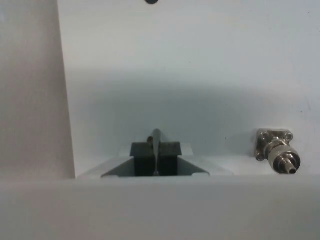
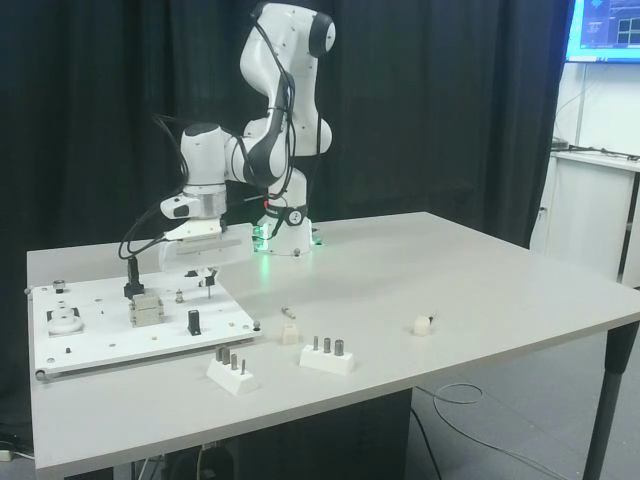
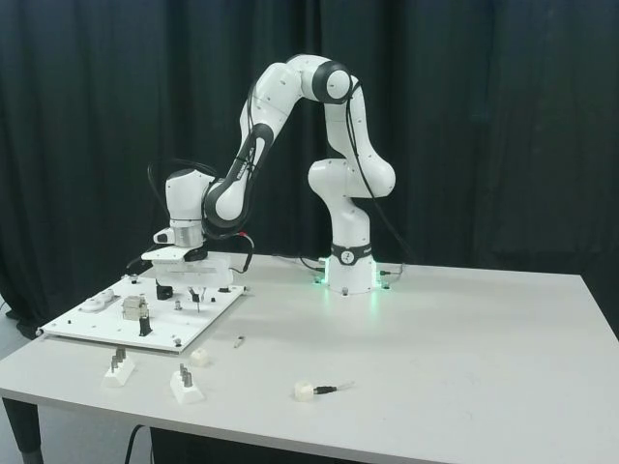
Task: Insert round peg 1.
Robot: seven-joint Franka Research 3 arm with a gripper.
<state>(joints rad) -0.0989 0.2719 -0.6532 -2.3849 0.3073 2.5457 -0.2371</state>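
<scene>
One grey rectangular table (image 3: 464, 329) carries everything here, with the white seven-joint arm (image 3: 290, 106) bolted near its back edge on a base ringed in green light. The arm bends down over a white flat assembly board (image 2: 120, 335) lying at the table's left end, the board's front edge close to the table's front edge. On that board stand a grey metal block fixture (image 2: 146, 310), a black upright post (image 2: 193, 321) nearer the board's front edge, a white round disc part (image 2: 64, 322) toward its left edge, and a short metal threaded connector (image 1: 278, 152) bolted on a square flange.

The two-finger gripper (image 1: 156, 159) hangs just above the board's rear half, its black fingers (image 1: 142, 159) drawn in tight on a thin grey metal round peg (image 1: 156, 150), which points down toward the white surface. In the room views the peg's tip appears just above the board or touching it; which of the two cannot be told. The threaded connector sits near the peg, well clear of the fingers.

Off the board, along the table's front edge, sit two white peg holder blocks (image 2: 326, 357), each with several short grey pegs standing in it, a small white cube (image 2: 290, 334) with a loose pin beside it, and a small white plug piece (image 2: 422, 324) farther right.
</scene>
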